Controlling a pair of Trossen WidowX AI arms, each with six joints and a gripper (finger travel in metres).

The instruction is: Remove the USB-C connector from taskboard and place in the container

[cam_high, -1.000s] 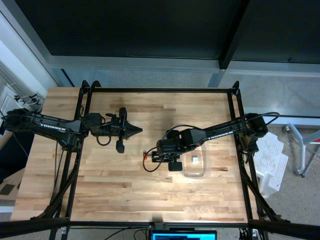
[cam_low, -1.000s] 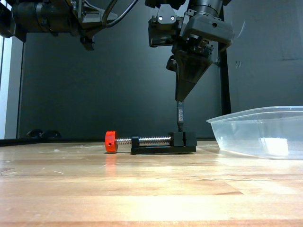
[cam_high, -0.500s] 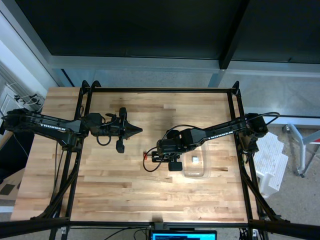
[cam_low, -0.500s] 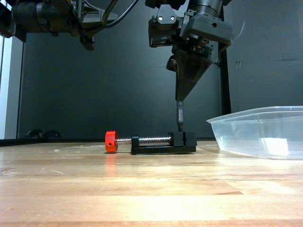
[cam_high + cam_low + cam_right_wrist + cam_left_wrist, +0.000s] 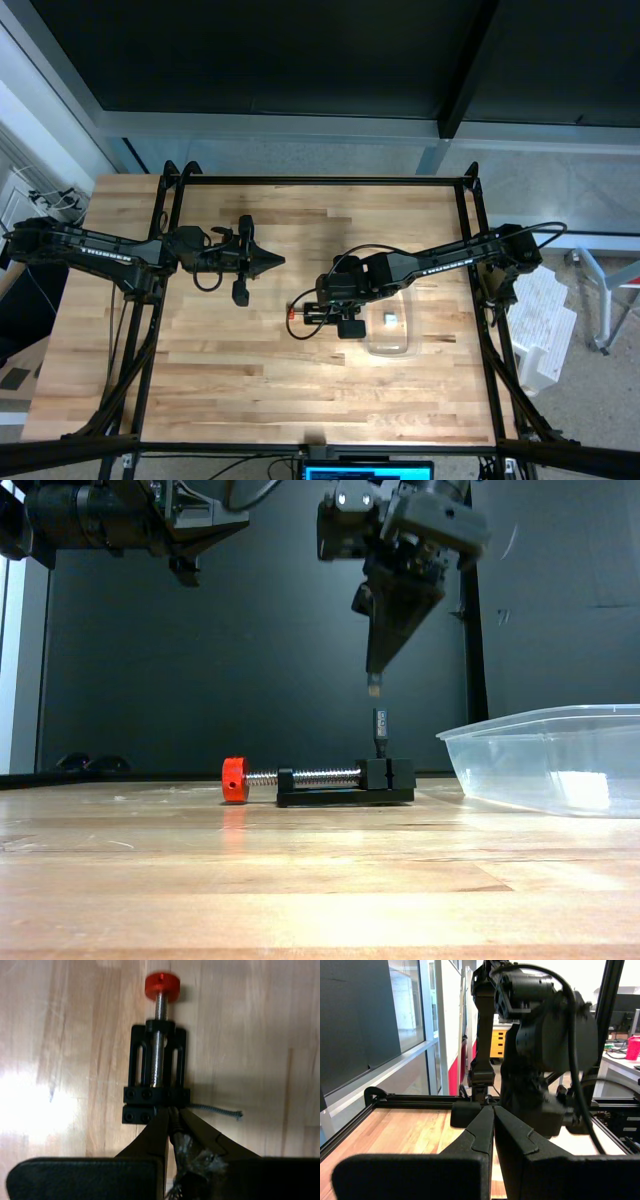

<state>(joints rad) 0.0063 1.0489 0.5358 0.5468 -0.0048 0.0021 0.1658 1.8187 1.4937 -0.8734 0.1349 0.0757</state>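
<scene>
A pale wooden plank surface (image 5: 300, 880) is seen stretching away from the near edge, marked by faint scratches and a bright patch of reflected light. It is bordered by a black metal frame (image 5: 320, 181) along its sides and far edge. Beyond the frame, a grey floor and a large dark wall panel (image 5: 250, 630) are seen. A window strip and a red-trimmed wall are shown past the frame in the left wrist view.

Directly below the right gripper (image 5: 374, 685), the small black rectangular taskboard (image 5: 340, 780) is laid flat on the surface. Its threaded screw ends in a red-orange knob (image 5: 233, 780) on the side away from the gripper. The thin dark grey USB-C connector (image 5: 379, 730) is seen standing upright in the taskboard's block. It is just under the gripper's tip and parted from it by a clear gap. The right gripper's fingers are drawn together to a narrow point. A small pale bit shows at the tip, and what it is cannot be told. A short grey cord (image 5: 217, 1109) lies on the surface beside the taskboard.

Just beside the right gripper, toward its own arm's base, the clear shallow plastic container (image 5: 545, 765) is set, with a small white square block (image 5: 391, 319) inside it. Well apart and farther off, the left gripper (image 5: 275, 262) is held above the surface with its fingers pressed together.
</scene>
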